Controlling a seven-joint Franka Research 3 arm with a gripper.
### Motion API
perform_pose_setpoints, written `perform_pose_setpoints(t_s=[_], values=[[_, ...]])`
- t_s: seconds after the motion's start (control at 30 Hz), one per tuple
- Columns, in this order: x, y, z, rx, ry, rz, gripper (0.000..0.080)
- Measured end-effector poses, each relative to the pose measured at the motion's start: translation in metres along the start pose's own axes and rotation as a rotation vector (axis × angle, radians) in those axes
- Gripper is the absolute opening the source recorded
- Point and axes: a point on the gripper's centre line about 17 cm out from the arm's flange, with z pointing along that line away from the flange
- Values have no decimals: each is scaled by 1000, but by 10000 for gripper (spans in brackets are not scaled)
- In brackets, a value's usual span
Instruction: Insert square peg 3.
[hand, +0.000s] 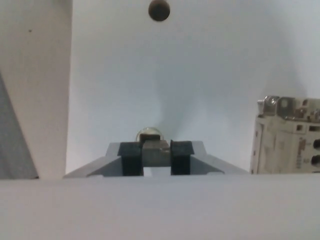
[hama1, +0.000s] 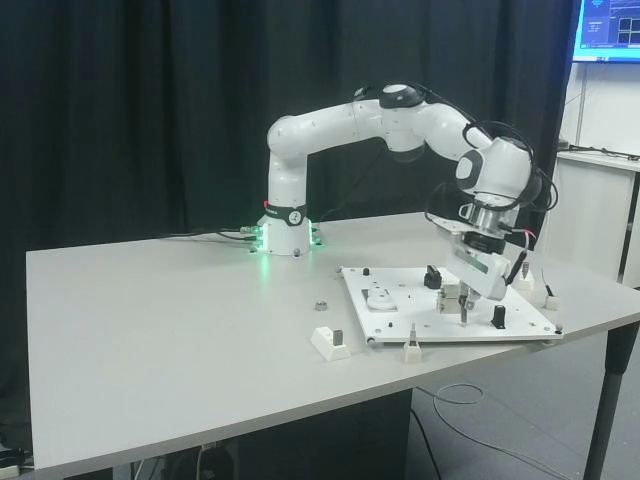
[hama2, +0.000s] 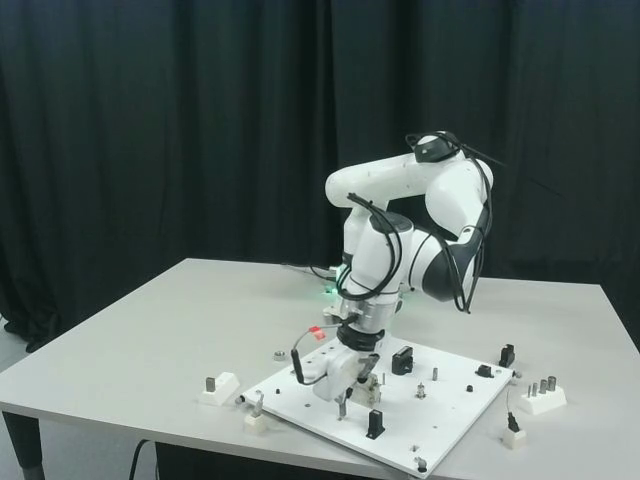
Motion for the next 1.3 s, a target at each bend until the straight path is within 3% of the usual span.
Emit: perform_pose_setpoints(t_s=[0.67,1.3], values=[[1,-12,5,32,0,26,114],[1,-11,7,30,2,36,114]])
